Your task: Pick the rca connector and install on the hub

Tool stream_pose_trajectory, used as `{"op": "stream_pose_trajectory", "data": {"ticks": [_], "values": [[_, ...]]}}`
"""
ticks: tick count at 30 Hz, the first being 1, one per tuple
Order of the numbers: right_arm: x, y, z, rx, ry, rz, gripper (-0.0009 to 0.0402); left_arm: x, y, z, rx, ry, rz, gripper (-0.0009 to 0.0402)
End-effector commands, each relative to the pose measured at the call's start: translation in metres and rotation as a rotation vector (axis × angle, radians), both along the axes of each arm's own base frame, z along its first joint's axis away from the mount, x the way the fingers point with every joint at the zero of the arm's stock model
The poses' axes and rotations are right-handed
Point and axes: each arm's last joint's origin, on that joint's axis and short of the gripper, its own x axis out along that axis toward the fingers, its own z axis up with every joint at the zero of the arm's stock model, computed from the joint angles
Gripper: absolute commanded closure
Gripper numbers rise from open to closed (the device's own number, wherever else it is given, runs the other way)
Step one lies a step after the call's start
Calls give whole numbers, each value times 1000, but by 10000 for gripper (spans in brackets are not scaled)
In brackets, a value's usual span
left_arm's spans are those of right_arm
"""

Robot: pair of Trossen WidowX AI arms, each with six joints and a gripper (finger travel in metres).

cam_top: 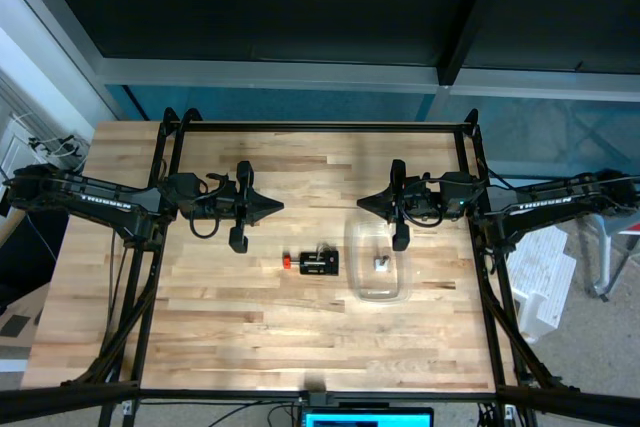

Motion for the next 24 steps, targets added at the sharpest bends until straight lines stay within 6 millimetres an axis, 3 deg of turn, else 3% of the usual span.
{"op": "stream_pose_trajectory", "data": {"ticks": [1,18,24], "values": [[0,-1,0,-104,8,-48,393,0,0,0,0,0,0,393],[0,0,1,-39,21,-16,393,0,0,0,0,0,0,393],[1,4,13,-22,237,0,393,0,0,0,0,0,0,393]]}}
